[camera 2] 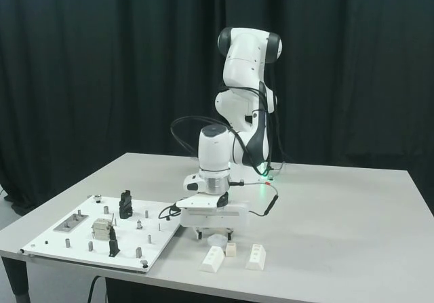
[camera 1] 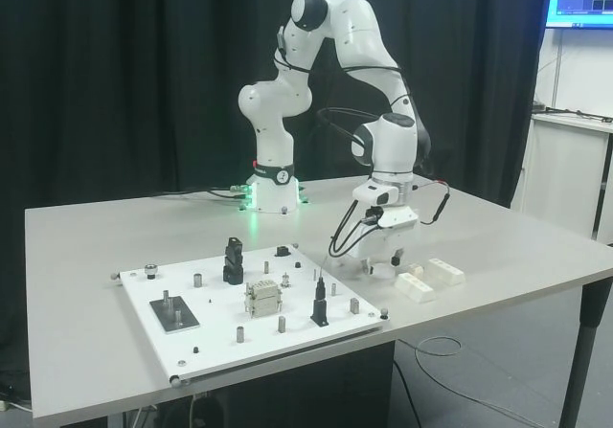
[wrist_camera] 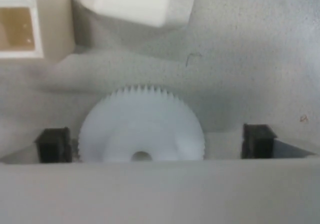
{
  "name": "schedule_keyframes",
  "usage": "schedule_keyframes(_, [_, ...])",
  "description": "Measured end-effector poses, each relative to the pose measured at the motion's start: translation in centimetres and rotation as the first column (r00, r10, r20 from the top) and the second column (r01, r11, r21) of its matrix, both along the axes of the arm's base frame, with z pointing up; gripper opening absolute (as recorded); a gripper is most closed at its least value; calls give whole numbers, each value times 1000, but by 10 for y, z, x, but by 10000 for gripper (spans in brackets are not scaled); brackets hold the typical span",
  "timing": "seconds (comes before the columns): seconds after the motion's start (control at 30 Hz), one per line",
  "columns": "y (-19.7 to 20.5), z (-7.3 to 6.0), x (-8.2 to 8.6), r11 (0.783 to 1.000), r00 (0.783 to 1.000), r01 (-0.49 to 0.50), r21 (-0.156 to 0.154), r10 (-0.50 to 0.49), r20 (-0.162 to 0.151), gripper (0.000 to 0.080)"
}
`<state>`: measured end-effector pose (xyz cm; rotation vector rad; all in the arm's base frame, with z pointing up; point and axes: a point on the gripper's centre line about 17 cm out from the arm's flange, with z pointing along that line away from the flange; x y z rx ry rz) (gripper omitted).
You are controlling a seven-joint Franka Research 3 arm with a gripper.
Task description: Pick large gear.
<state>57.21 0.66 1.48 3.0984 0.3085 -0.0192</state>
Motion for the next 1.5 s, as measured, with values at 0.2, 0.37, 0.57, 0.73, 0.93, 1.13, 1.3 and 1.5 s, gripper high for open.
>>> schedule_keyframes(0.2, [-1,-1,-1,1000,1000,2,1,-2,-3,669])
schedule_keyframes(0.37, [-1,-3,-1,1000,1000,5,5,-5,-5,669])
schedule_keyframes(0.57, [-2,-3,-1,1000,1000,10,9,-10,-4,327])
schedule_keyframes(0.73, [-1,-2,-1,1000,1000,16,14,-16,-3,333])
schedule_keyframes(0.93, [0,2,4,1000,1000,19,18,-19,3,333])
schedule_keyframes(1.13, [-1,11,9,999,1000,23,26,-23,0,333])
schedule_keyframes(1.3, [-2,20,13,999,1000,28,33,-28,-11,333])
schedule_keyframes(1.5, [-2,26,15,999,999,32,40,-31,-26,333])
